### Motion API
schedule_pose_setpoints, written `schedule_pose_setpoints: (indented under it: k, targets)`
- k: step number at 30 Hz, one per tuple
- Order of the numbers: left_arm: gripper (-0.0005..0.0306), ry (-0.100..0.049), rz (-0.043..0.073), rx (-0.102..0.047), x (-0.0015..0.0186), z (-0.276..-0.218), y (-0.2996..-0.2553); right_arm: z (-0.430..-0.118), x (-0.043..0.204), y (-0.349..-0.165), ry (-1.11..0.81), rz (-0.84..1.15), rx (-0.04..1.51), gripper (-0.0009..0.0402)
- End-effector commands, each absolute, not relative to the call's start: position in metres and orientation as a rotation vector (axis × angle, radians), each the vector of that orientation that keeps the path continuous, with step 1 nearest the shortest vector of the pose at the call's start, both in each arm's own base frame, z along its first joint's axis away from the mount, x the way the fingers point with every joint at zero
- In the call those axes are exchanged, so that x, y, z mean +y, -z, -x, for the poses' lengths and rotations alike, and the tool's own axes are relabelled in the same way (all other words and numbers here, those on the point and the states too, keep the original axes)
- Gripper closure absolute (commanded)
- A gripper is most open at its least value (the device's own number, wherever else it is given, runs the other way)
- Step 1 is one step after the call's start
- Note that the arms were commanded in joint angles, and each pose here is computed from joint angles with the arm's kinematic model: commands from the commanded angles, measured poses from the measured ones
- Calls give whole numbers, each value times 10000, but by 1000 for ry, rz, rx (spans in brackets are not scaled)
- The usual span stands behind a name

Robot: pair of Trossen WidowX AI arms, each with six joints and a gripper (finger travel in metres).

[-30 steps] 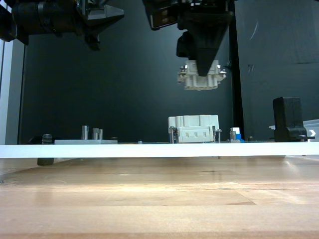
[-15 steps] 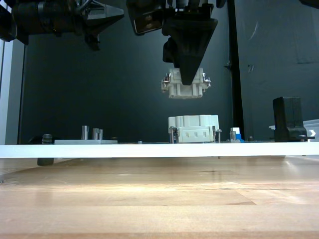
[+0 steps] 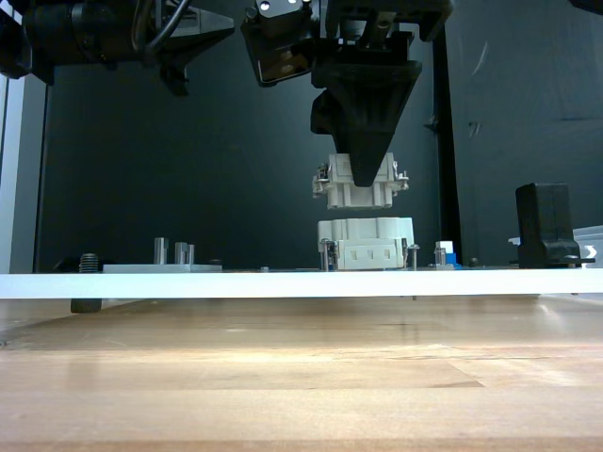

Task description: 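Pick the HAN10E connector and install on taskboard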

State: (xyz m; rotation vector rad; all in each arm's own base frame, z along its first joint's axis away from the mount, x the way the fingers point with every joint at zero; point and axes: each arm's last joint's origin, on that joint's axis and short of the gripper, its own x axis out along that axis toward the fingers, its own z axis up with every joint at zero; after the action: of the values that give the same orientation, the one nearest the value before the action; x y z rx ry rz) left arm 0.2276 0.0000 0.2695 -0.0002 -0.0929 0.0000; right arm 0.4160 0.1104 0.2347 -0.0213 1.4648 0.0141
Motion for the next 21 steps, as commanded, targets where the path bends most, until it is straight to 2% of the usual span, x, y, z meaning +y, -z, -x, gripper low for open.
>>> schedule_pose_setpoints:
  k: [1,21]
  targets:
    - [300,0,0,-93,0,-2277,-2695,-4150,1104,-2328,-18,32,1472,299]
    - [300,0,0,-93,0,-2277,-2695,-4154,1105,-2301,-24,40,1469,299]
